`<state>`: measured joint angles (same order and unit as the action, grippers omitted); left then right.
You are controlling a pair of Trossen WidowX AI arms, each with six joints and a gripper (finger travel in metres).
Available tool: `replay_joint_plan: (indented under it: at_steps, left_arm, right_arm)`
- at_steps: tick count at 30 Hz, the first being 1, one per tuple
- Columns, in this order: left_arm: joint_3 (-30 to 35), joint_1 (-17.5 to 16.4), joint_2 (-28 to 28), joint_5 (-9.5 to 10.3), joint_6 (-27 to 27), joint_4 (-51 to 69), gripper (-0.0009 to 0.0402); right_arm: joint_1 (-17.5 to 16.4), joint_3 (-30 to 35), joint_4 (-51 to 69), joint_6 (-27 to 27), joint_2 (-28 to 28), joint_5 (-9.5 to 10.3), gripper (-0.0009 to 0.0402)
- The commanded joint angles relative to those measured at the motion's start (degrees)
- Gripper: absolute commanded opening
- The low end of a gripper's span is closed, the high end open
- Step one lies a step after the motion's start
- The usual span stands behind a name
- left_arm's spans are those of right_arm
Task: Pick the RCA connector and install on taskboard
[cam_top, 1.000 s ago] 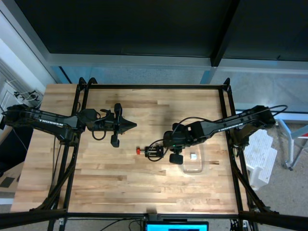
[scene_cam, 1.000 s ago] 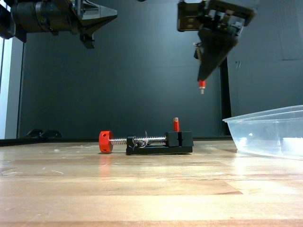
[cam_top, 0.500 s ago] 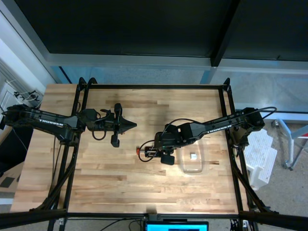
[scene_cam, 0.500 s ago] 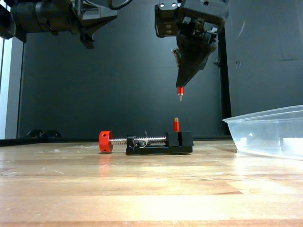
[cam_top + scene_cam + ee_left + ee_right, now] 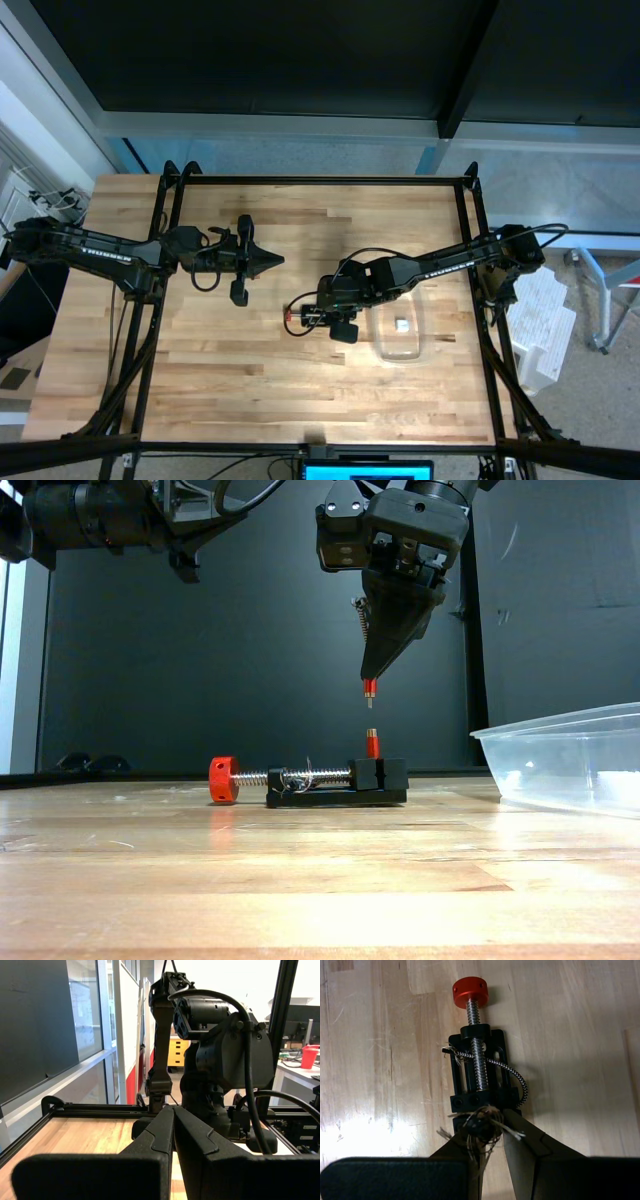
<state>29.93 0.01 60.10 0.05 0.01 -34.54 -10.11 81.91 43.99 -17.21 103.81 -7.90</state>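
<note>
The taskboard (image 5: 335, 783) is a small black fixture with a spring, a red knob (image 5: 223, 778) at its left end and a short red post (image 5: 371, 743) on its block. It also shows in the high view (image 5: 303, 318) and in the right wrist view (image 5: 477, 1075). My right gripper (image 5: 370, 677) hangs directly over that post, shut on the RCA connector (image 5: 369, 689), a tiny red-collared piece with a silver pin pointing down. A small gap separates pin and post. Frayed wire strands (image 5: 482, 1127) show between its fingers. My left gripper (image 5: 275, 260) is parked high at the left, shut and holding nothing.
A clear plastic tray (image 5: 560, 755) stands on the table right of the taskboard; the high view shows a small pale piece (image 5: 401, 324) inside it. A black frame (image 5: 320, 181) borders the wooden table.
My right gripper has carried the connector leftward and downward, from beside the tray to just above the taskboard's red post. The left arm has not moved.
</note>
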Motion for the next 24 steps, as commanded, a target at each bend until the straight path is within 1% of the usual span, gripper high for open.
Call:
replay_joint_plan:
  at_steps: [1,24]
  left_arm:
    - [0.0,0.0,0.0,-0.02,0.0,0.0,0.0]
    - [0.0,0.0,0.0,-0.02,0.0,0.0,0.0]
  right_arm:
    - [0.0,-0.1,-0.9,0.2,0.7,0.11,0.0]
    - [0.0,-0.9,-1.0,-0.1,1.4,0.46,0.0]
